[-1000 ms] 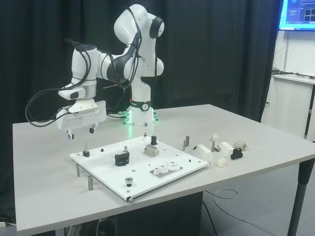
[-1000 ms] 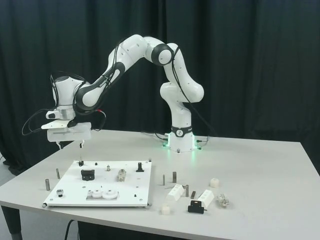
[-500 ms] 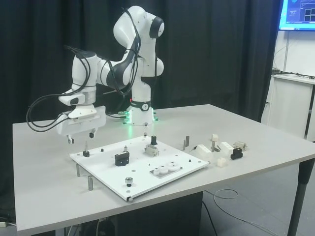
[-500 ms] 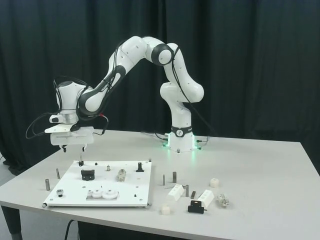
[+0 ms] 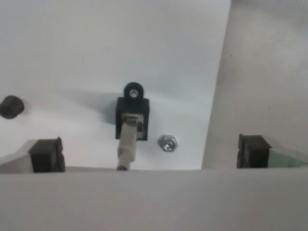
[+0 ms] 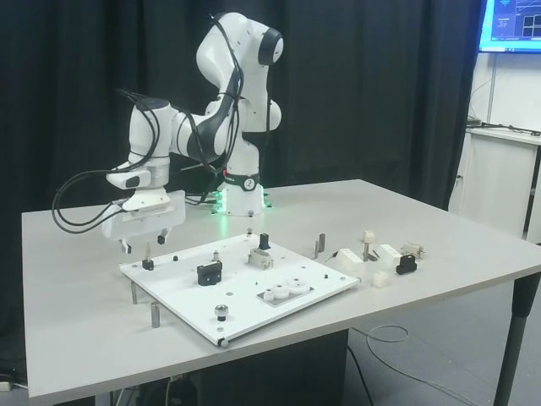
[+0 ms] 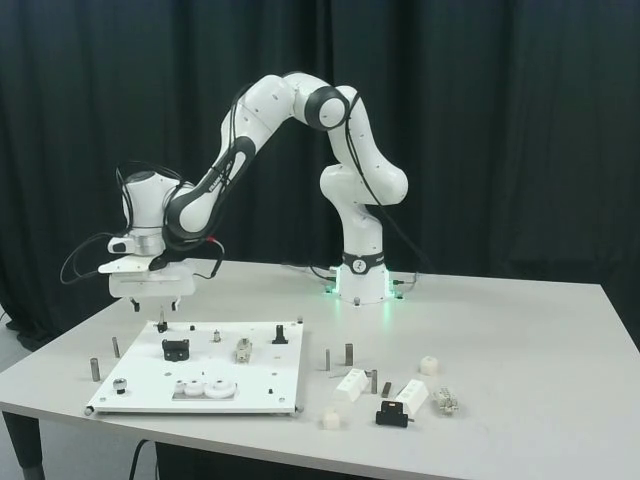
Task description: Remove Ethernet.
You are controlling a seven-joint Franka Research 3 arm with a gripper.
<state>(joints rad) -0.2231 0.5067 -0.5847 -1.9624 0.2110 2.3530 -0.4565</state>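
The Ethernet plug [image 5: 127, 144] is a small grey connector standing upright in a black socket [image 5: 132, 118] near the corner of the white board [image 5: 96, 48]. In the room views the plug [image 6: 147, 255] [image 7: 160, 320] stands at the board's far left corner. My gripper [image 5: 149, 153] hangs open just above it, and the black fingertips [image 5: 45, 155] stand wide apart on either side of the plug without touching it. From the room cameras the gripper [image 6: 144, 244] [image 7: 155, 305] sits low over that corner.
The white board [image 6: 245, 283] also carries a black block [image 6: 209, 271], a metal connector [image 6: 259, 256], white gears [image 6: 285, 293] and a round knob [image 6: 221, 311]. Grey pegs [image 6: 155, 313] stand beside it. Loose white and black parts [image 6: 385, 258] lie on the table to the right.
The arm has come down and shifted slightly toward the board, bringing the open gripper from well above the corner to just over the Ethernet plug.
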